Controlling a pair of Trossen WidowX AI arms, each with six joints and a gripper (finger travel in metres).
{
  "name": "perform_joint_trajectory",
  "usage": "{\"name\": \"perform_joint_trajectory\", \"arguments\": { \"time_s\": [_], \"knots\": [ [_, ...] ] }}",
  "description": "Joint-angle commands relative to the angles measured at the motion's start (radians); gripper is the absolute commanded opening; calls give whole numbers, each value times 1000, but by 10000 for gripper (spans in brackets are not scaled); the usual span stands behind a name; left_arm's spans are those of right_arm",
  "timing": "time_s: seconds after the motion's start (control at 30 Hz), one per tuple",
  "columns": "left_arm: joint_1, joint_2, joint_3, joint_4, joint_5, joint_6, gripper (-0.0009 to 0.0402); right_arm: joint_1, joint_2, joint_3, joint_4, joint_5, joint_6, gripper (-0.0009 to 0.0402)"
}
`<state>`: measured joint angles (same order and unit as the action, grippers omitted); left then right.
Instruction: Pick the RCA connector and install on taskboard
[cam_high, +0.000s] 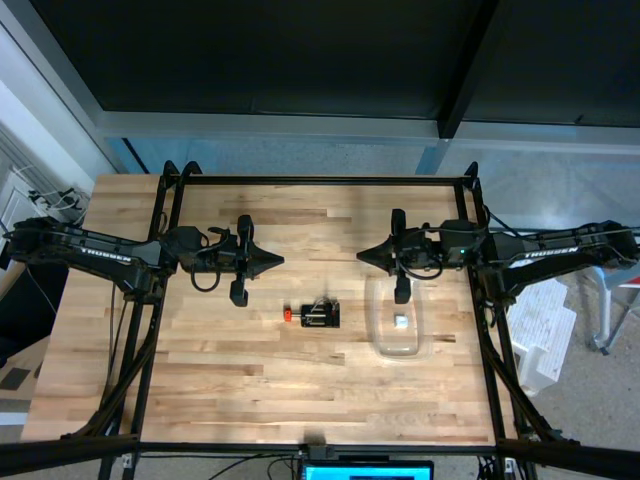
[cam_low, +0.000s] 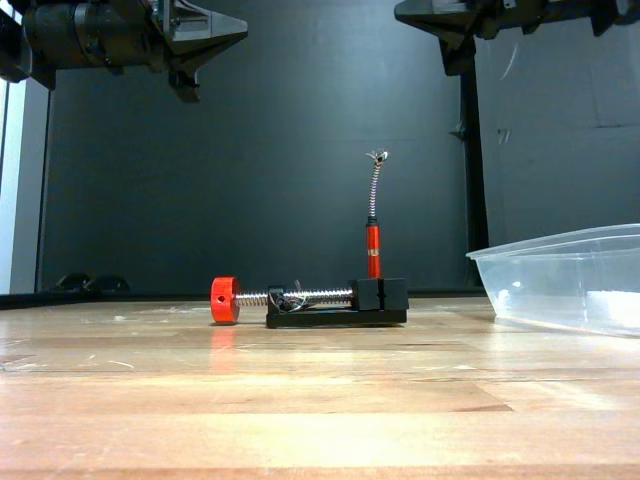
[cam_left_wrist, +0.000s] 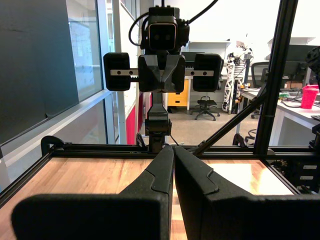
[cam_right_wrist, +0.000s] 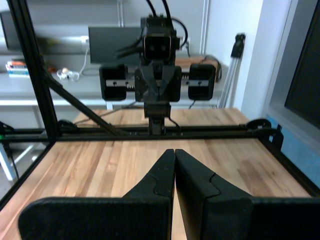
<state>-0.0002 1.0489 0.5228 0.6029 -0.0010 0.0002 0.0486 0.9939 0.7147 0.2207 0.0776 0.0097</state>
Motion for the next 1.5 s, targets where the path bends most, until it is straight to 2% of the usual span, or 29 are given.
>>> {"name": "perform_joint_trajectory", "arguments": {
  "time_s": [0.03,0.23,1.5],
  "knots": [
    [0,0,0,0,0,0,0,0,-26,-51,83,-2,-1,0],
    [0,0,0,0,0,0,0,-1,-53,-121,171,-26,4,0],
    [0,0,0,0,0,0,0,-1,-57,-138,158,-18,4,0]
  ]
}}
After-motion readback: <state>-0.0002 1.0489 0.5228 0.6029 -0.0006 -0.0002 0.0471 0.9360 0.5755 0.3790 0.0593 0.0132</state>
